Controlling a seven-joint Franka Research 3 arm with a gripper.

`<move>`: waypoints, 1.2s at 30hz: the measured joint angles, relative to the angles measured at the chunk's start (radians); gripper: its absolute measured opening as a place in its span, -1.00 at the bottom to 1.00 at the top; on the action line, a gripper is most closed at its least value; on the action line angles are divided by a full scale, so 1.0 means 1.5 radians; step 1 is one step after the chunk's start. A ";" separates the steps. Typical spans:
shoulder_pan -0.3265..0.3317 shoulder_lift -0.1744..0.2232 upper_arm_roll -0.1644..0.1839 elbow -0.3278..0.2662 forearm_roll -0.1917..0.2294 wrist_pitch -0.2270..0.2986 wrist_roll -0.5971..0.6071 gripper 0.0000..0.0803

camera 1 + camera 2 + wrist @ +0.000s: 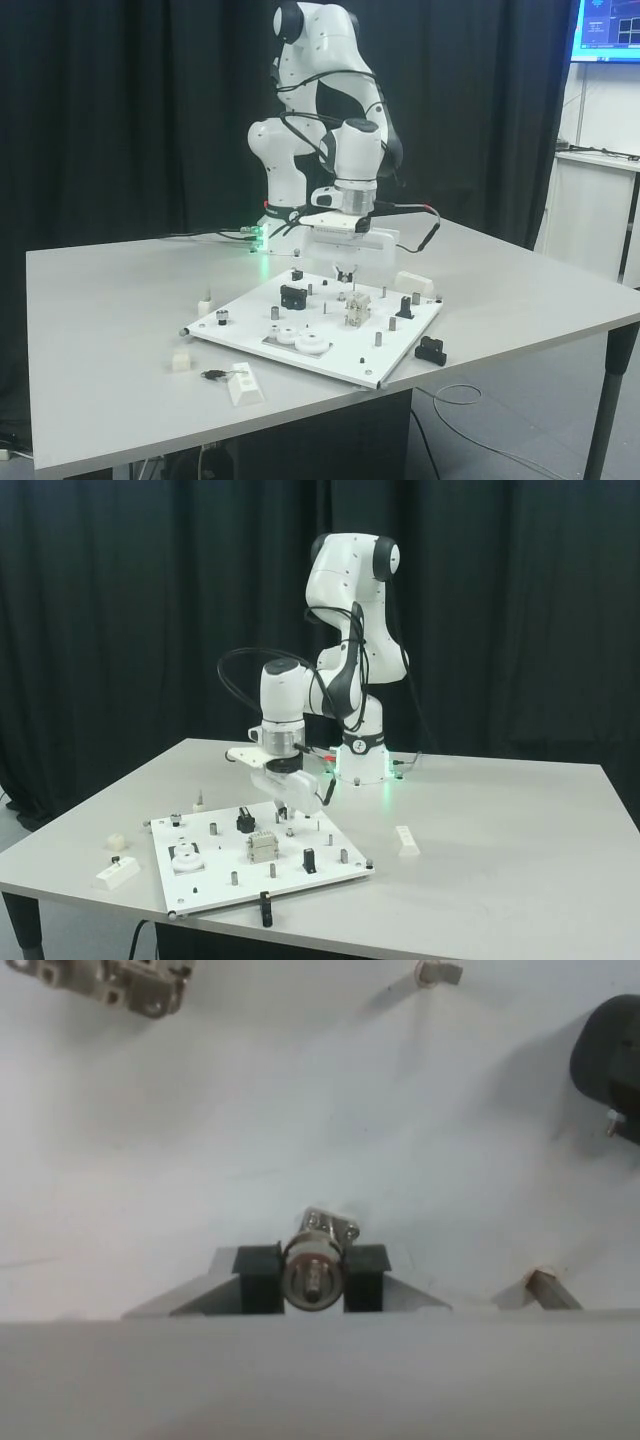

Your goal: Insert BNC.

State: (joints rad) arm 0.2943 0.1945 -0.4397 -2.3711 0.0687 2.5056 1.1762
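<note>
Item: connector [313,1265], clamped between the closed black fingers [258,1278] of the gripper [313,1285], at 6 o'clock in the wrist view, above the white board [400,340]. Status: pickup done; seating in a socket remains, by my judgement.

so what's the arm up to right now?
The white Franka arm has a BNC connector clamped in its pincer and is holding it above the white task board on the grey table. In the wrist view the connector sits between the two black fingers, over a bare patch of board. It is not seated in anything yet, so the insertion has not happened.
</note>
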 joint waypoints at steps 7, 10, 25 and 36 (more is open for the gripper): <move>0.000 -0.005 0.000 0.000 0.000 0.000 0.000 -0.69; 0.000 -0.006 0.000 0.000 -0.002 0.000 0.000 -0.69; 0.000 -0.023 -0.011 -0.001 -0.054 -0.001 -0.020 -0.69; -0.001 -0.033 -0.020 -0.002 -0.078 -0.001 -0.054 -0.69</move>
State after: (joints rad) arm 0.2926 0.1454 -0.4699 -2.3744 -0.0483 2.5046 1.0947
